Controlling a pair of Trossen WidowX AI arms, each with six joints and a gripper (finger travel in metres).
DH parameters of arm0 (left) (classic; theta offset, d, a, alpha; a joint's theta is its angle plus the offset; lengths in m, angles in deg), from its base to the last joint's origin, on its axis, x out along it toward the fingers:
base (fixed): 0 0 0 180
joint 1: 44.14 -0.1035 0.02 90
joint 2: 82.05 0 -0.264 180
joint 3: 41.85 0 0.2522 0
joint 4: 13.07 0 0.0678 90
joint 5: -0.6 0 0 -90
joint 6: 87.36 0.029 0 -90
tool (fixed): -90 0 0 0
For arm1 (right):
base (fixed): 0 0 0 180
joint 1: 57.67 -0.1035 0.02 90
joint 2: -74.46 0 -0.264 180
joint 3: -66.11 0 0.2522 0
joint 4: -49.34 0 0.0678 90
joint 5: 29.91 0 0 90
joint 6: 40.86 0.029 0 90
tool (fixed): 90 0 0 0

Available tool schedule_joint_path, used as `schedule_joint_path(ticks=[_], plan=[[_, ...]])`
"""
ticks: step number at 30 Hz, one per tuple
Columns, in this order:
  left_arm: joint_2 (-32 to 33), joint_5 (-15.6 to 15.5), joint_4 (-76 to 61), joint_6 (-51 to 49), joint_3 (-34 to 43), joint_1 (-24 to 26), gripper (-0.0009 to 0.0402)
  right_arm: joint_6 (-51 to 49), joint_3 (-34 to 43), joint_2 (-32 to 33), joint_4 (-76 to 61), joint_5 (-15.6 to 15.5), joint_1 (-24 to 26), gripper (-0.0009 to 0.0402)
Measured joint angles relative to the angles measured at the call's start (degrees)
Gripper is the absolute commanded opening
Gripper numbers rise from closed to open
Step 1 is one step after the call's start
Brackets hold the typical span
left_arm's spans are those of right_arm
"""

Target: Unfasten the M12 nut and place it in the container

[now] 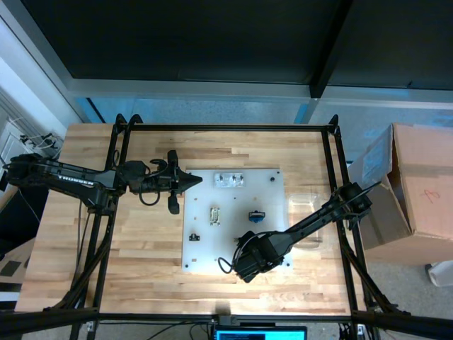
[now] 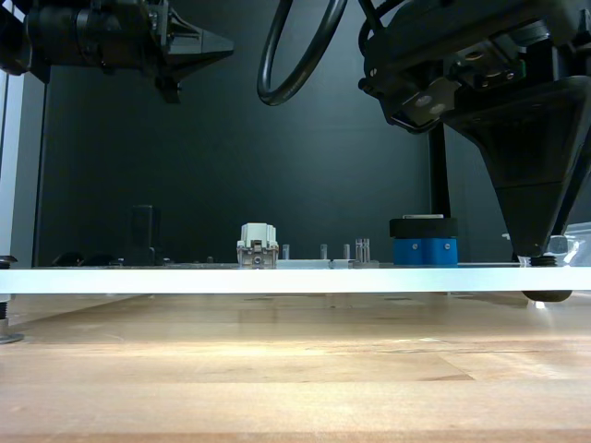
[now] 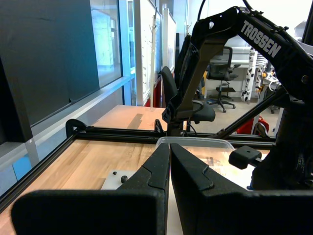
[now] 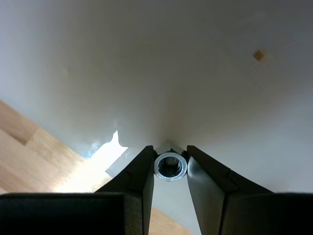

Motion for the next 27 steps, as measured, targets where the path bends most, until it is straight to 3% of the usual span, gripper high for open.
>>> schedule_joint_path(ticks=[4, 11, 15, 27], plan=[[0.0, 0.0, 0.0, 0.0, 0.0, 0.0, 0.0, -11.6, 0.0, -0.1, 0.1, -0.7, 0.0, 0.001], [0.0, 0.0, 0.0, 0.0, 0.0, 0.0, 0.0, -45.9, 0.0, -1.3, 0.0, -1.3, 0.0, 0.0011], [0.0, 0.0, 0.0, 0.0, 0.0, 0.0, 0.0, -59.4, 0.0, -2.1, -0.4, -1.3, 0.0, 0.0012], [0.0, 0.0, 0.0, 0.0, 0.0, 0.0, 0.0, -64.4, -2.2, -9.4, -2.9, -0.9, 1.4, 0.0012]])
